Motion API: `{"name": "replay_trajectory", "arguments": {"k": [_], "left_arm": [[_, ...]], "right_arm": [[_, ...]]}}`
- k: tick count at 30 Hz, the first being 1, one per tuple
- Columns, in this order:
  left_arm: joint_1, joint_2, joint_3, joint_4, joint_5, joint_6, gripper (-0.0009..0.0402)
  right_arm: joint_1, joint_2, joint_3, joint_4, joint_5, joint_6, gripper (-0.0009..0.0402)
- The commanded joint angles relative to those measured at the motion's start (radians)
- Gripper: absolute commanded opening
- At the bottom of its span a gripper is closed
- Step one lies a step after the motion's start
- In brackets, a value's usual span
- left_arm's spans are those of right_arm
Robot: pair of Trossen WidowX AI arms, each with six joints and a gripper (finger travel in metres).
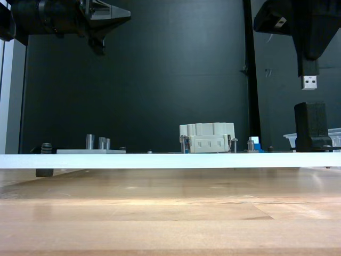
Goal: Pick the USB connector and install on taskboard
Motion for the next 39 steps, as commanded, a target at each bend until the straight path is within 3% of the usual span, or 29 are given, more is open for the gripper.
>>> {"name": "replay_trajectory", "arguments": {"k": [1, 16, 39], "left_arm": [[0.0, 0.0, 0.0, 0.0, 0.0, 0.0, 0.0], [0.0, 0.0, 0.0, 0.0, 0.0, 0.0, 0.0], [0.0, 0.0, 0.0, 0.0, 0.0, 0.0, 0.0]], "right_arm": [[0.004, 0.009, 0.008, 0.006, 0.0, -0.018, 0.0], [0.005, 0.045, 0.024, 0.021, -0.013, -0.055, 0.0], [0.006, 0.06, 0.031, 0.018, -0.008, -0.058, 0.0]]}}
